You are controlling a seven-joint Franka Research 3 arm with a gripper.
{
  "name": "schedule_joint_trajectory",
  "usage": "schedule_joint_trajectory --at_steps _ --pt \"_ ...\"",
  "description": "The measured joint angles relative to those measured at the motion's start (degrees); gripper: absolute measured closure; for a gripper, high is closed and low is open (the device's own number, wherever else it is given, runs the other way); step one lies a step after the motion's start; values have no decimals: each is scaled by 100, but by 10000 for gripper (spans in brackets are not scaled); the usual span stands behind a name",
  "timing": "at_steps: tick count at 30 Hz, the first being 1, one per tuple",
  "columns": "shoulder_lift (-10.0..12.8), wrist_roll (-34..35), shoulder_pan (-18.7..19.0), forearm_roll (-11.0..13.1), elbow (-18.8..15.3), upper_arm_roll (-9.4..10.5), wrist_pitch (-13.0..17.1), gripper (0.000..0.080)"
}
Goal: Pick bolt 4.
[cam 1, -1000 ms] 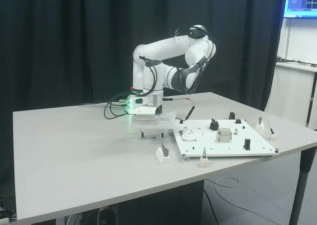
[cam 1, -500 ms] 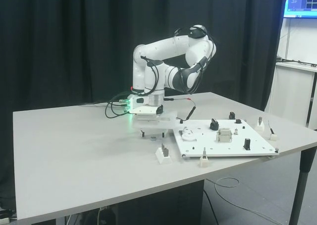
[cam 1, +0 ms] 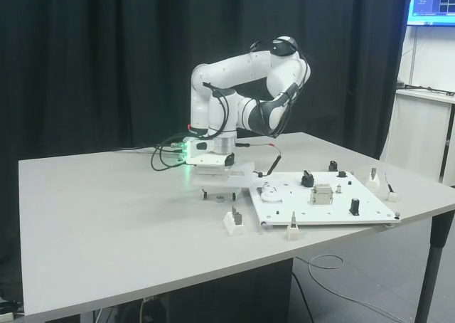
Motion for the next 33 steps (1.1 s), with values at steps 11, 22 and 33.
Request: schedule_joint_trajectory --at_steps 11,22,33 --pt "0 0 -13 120 1 63 38 126" --pt "0 0 -34 122 1 61 39 514" --pt "-2 0 -47 191 3 61 93 574"
